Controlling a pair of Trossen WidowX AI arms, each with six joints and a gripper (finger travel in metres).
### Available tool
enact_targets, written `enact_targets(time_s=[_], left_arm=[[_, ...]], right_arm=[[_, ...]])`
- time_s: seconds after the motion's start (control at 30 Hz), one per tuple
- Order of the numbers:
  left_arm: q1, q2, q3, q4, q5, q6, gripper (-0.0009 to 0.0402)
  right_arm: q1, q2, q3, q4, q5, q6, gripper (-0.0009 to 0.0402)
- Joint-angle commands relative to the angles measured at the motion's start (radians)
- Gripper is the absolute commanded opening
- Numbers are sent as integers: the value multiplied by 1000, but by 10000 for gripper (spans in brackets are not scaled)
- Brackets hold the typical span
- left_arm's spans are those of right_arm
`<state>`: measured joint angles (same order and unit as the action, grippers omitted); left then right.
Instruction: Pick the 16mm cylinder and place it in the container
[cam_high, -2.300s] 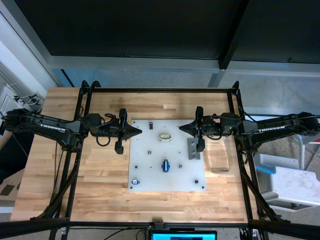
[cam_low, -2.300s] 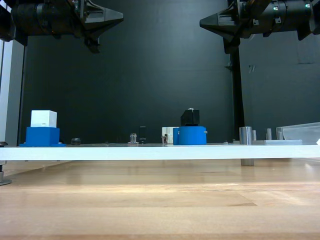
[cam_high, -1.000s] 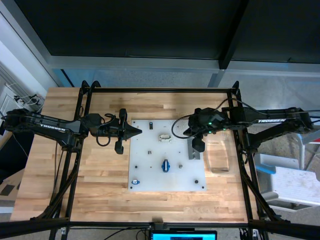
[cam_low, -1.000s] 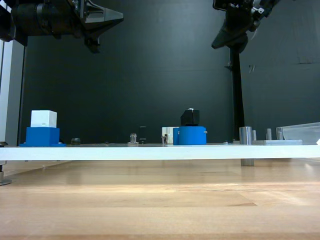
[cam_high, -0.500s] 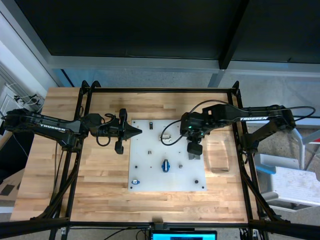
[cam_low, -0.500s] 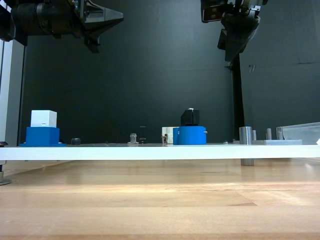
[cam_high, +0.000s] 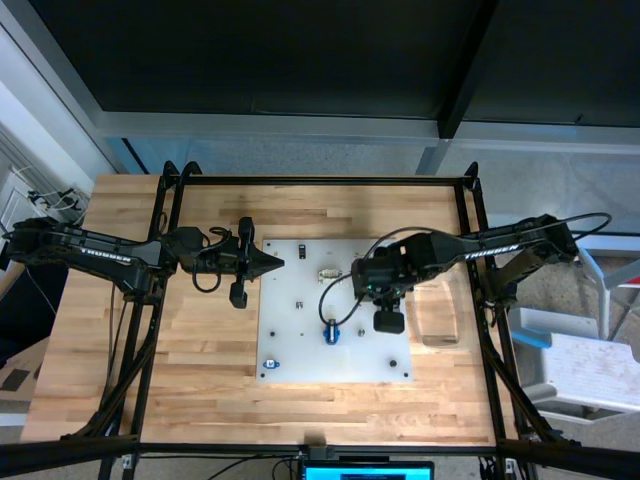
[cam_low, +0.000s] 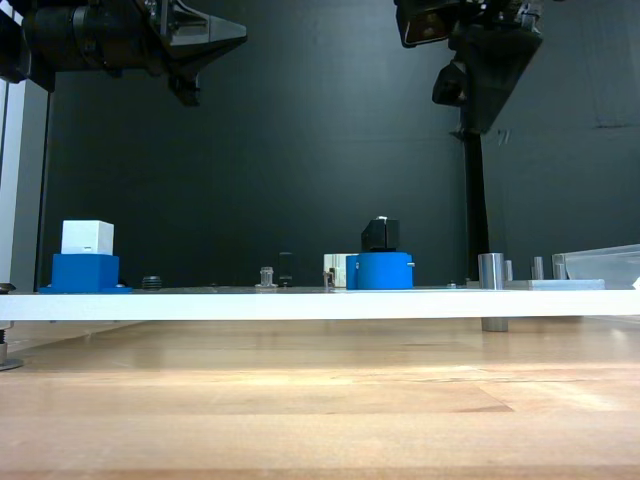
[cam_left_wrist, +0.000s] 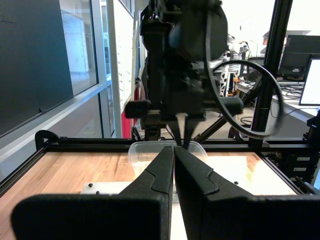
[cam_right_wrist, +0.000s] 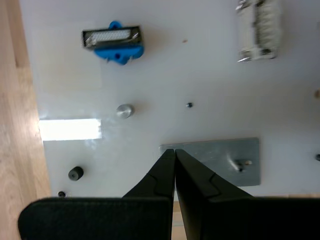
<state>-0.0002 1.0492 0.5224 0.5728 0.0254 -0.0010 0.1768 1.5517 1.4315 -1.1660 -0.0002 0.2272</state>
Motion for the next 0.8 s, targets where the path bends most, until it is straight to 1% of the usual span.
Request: enact_targets(time_s=[0.03,0.33,0.43,0.57,0.8], left_arm=[[0,0,0,0,0,0,0],[0,0,0,0,0,0,0],[0,0,0,0,0,0,0],[0,0,0,0,0,0,0],[0,0,0,0,0,0,0]], right_arm=[[24,15,0,3,0,1,0],[78,66,0,8,0,-3,0],[92,84,0,15,1,-2,10],[106,97,0,33,10,5,43],[116,151,1,53,9,48,118]])
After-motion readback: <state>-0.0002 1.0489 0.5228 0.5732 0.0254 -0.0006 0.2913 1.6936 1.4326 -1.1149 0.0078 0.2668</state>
